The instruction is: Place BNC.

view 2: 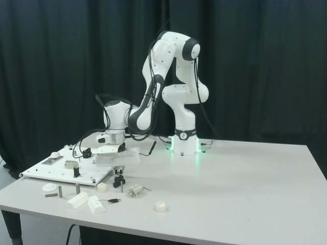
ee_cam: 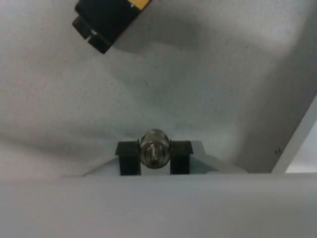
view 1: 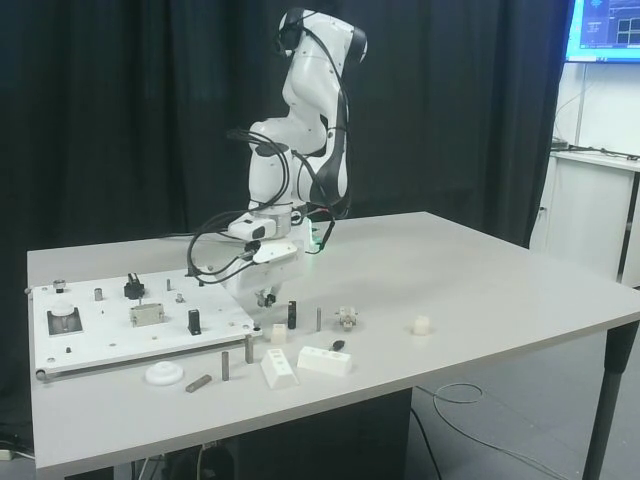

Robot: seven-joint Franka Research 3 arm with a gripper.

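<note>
In the wrist view my gripper point(ee_cam: 155, 157) is shut on the BNC connector point(ee_cam: 154, 147), a small metal barrel held between the two black fingers point(ee_cam: 128, 157) with its end facing the camera. The room views put the gripper point(view 1: 265, 293) point(view 2: 118, 170) low over the grey table, just past the right-hand edge of the white task board point(view 1: 100, 335) point(view 2: 48, 171). Grey table surface lies beneath the connector. A black block point(ee_cam: 106, 20) lies on the table beyond the fingers.
Loose parts sit near the gripper: an upright black piece point(view 1: 292, 314), a metal connector point(view 1: 346, 317), a small white cylinder point(view 1: 422, 324), two white blocks point(view 1: 323, 360), a white disc point(view 1: 160, 374) and short pins. The board carries several fixtures.
</note>
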